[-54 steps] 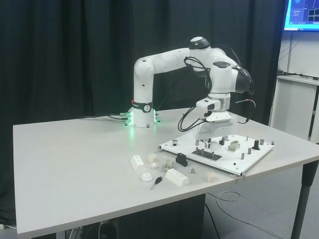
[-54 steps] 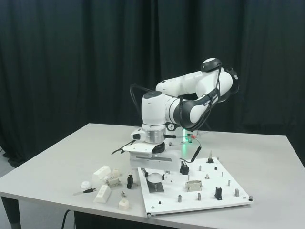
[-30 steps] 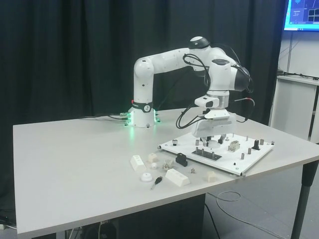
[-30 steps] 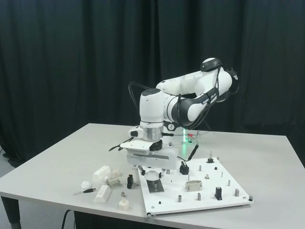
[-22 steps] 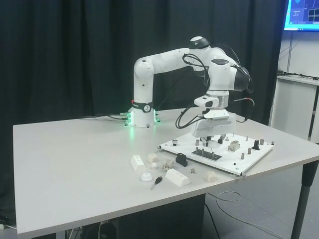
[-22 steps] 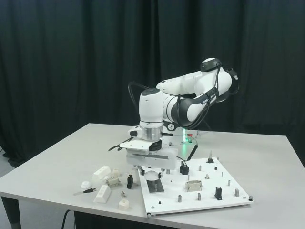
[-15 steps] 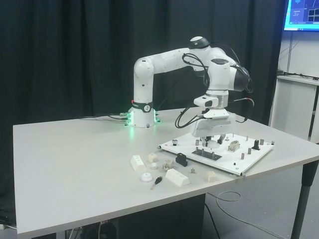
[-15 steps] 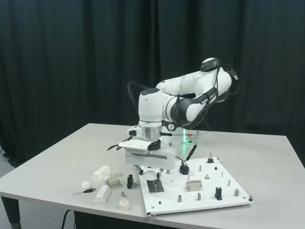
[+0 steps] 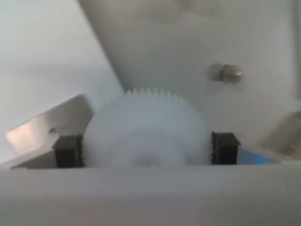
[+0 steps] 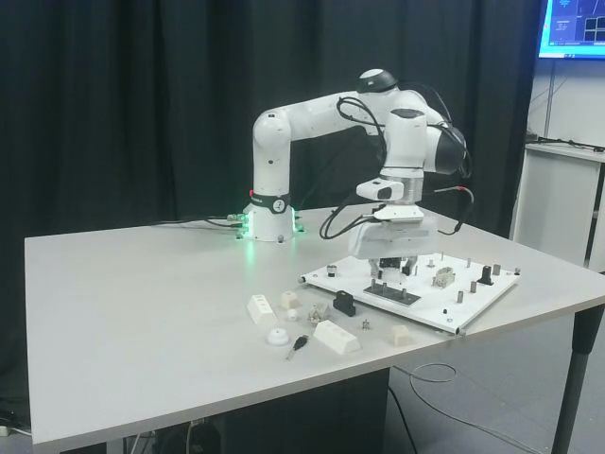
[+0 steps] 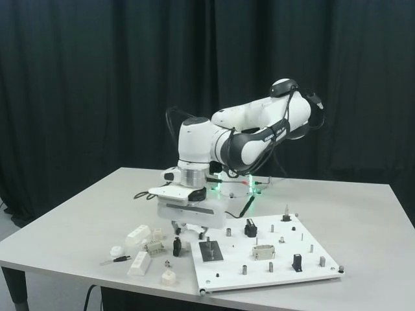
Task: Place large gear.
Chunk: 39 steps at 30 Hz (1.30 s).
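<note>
1. White plastic, finely toothed, is filling the centre of the wrist view: the large gear [image 9: 148, 134] is sitting clamped between the two black pads [image 9: 69, 151], one pressing on each side of its rim; the gripper [image 9: 146, 150] is closed on it about as wide as the gear itself, and nothing else is touching the gear.

2. In the second room view the gripper [image 11: 189, 228] is hanging at lower centre-left, carrying the gear above the near-left corner of the white board [image 11: 285, 272], just left of the black plate with its upright peg [image 11: 209, 247]; the gear is not yet seated on anything.

3. In my judgement the main risk is lying in alignment; the pads are gripping only the toothed edge, so the gear could be tilting or slipping, and a bore meeting the peg off-centre would be jamming or dropping aside.

4. Further out, loose parts are lying on the grey table [image 10: 142, 312] at lower left of the board, among them a white block [image 11: 139, 263]; a dropped gear could be rolling in among them.
</note>
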Tool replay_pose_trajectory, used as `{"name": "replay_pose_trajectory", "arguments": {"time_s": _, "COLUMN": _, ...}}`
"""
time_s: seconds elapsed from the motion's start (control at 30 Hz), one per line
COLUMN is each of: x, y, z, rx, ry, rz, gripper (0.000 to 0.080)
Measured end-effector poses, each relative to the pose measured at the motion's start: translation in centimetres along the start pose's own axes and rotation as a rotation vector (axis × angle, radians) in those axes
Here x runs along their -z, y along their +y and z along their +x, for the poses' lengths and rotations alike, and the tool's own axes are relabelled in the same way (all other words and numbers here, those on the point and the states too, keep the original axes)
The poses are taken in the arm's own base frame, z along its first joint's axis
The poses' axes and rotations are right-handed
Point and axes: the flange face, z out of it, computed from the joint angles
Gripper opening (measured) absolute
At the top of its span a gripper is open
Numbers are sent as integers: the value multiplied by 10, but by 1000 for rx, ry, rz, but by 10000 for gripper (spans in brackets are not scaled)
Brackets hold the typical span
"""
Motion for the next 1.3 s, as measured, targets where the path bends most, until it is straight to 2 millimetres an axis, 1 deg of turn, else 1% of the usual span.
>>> {"name": "replay_pose_trajectory", "arguments": {"time_s": 0.33, "x": 8, "y": 22, "z": 32, "rx": -8, "ry": 39, "rz": 0, "gripper": 593}}
{"name": "replay_pose_trajectory", "arguments": {"time_s": 0.87, "x": 15, "y": 67, "z": 90, "rx": -12, "ry": 65, "rz": -7, "gripper": 593}}
{"name": "replay_pose_trajectory", "arguments": {"time_s": 1.1, "x": 12, "y": 90, "z": 114, "rx": -8, "ry": 65, "rz": -20, "gripper": 593}}
{"name": "replay_pose_trajectory", "arguments": {"time_s": 1.3, "x": 3, "y": 113, "z": 131, "rx": -14, "ry": 51, "rz": -37, "gripper": 593}}
